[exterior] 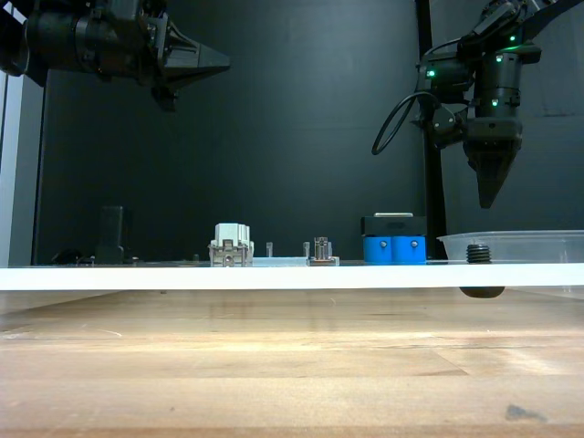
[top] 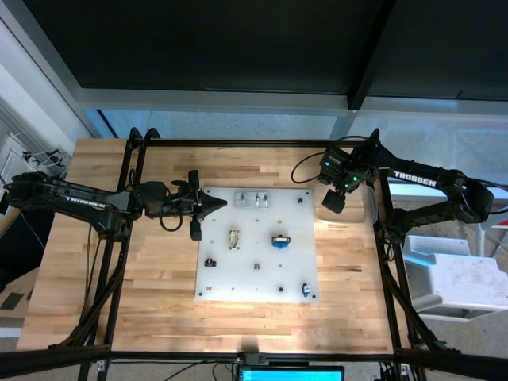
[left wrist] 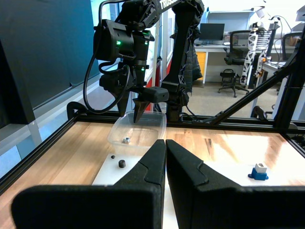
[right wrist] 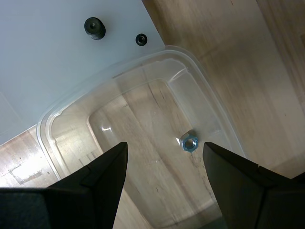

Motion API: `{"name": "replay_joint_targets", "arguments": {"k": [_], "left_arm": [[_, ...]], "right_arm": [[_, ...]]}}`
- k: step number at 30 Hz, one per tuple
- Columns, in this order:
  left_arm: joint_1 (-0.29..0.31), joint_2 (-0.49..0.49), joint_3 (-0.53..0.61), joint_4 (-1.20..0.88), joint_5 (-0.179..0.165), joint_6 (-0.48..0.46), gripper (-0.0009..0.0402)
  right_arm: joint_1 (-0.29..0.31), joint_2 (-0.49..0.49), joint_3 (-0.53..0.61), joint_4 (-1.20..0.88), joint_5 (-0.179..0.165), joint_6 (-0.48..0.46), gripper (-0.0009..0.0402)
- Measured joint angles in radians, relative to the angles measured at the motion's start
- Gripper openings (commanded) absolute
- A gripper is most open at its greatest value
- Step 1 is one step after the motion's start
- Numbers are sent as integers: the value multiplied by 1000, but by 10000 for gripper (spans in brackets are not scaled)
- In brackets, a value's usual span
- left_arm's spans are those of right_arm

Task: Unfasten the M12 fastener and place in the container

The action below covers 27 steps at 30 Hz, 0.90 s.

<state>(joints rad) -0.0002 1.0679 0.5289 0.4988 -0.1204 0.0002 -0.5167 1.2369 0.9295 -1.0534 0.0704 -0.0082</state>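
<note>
- The right pincer [right wrist: 165, 149] hangs point-down over the container [exterior: 538, 246], above its rim; its two fingers stand wide apart and hold nothing
- The container is a clear tub with rounded corners; it rests on the wooden tabletop [top: 119, 278] just off the far right edge of the white board [top: 238, 274]
- The M12 nut [right wrist: 189, 142], small, silver and six-sided, lies flat on the floor of the container; in the right wrist view it shows between the spread fingers, nearer to one of them, and touches neither
- The stud [exterior: 476, 252] stands bare on the board, its black ribs plain in the low view; there it shows in front of the tub's wall, but both wrist views put it on the board outside the tub
- The left pincer [left wrist: 165, 143] is held high above the tabletop at the board's far left edge, pointing inward across the board towards the right arm; its fingers are pressed together with nothing between them
- A blue connector [exterior: 393, 246] sits mid-board; a blue-and-silver round piece [top: 305, 289] sits near the board's near right corner; both are well apart from either pincer
</note>
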Motion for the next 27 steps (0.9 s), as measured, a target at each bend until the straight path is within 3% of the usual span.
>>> {"name": "replay_joint_targets", "arguments": {"k": [27], "left_arm": [[0,0,0,0,0,0,0]], "right_arm": [[0,0,0,27,0,0,220]]}}
